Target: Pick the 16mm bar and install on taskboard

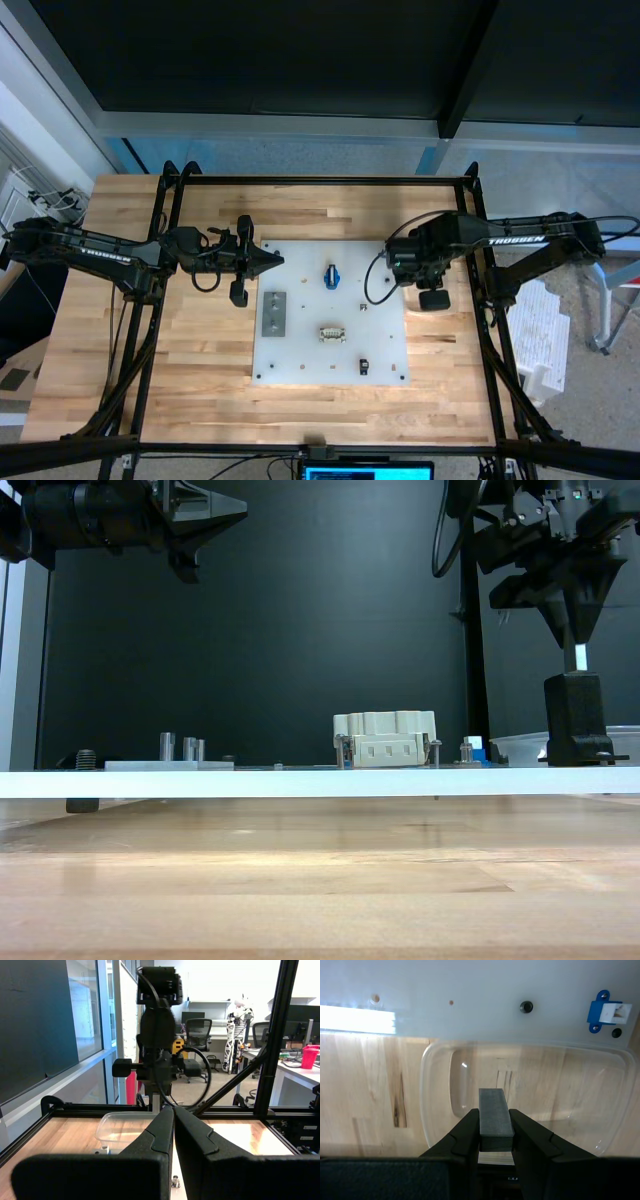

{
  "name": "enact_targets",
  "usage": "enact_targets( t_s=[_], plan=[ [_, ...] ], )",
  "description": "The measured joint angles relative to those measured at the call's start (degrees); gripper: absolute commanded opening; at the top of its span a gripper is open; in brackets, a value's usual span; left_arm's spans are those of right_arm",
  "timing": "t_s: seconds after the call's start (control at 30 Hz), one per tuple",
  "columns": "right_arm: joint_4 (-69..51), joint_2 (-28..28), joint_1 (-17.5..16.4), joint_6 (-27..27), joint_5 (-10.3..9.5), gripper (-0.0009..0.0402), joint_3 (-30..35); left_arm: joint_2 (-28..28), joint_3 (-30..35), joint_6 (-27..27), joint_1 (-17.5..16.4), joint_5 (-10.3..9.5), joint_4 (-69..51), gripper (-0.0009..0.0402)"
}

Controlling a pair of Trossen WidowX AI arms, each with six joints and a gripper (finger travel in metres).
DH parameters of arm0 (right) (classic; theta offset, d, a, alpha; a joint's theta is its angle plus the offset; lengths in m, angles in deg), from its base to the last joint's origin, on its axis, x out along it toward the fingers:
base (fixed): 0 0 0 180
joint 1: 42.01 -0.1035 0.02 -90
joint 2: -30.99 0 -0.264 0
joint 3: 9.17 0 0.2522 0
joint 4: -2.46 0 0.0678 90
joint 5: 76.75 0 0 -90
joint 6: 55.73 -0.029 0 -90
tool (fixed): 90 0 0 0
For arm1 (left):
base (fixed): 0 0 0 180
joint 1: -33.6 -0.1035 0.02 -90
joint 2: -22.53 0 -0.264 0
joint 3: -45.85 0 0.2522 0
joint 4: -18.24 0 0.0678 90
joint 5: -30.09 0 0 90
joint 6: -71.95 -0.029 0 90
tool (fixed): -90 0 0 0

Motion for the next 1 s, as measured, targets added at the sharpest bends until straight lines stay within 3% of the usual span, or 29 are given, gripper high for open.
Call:
enact_targets(
  t_s=[0.2, 0.87, 1.0],
  plan=[
    [-0.9, -3.8, -4.4, -5.8, 0.81, 0.0, 2.7, 0.0, 0.0, 0.0, 0.0, 0.0, 0.0, 0.0],
    [1.8, -9.4, -16.3, -20.5, 0.42, 0.0, 6.6, 0.0, 0.0, 0.0, 0.0, -0.02, 0.0, 0.0],
    [2.4, -10.4, -17.9, -23.5, -1.25, 0.0, 6.6, 0.0, 0.0, 0.0, 0.0, 0.0, 0.0, 0.0]
  ],
)
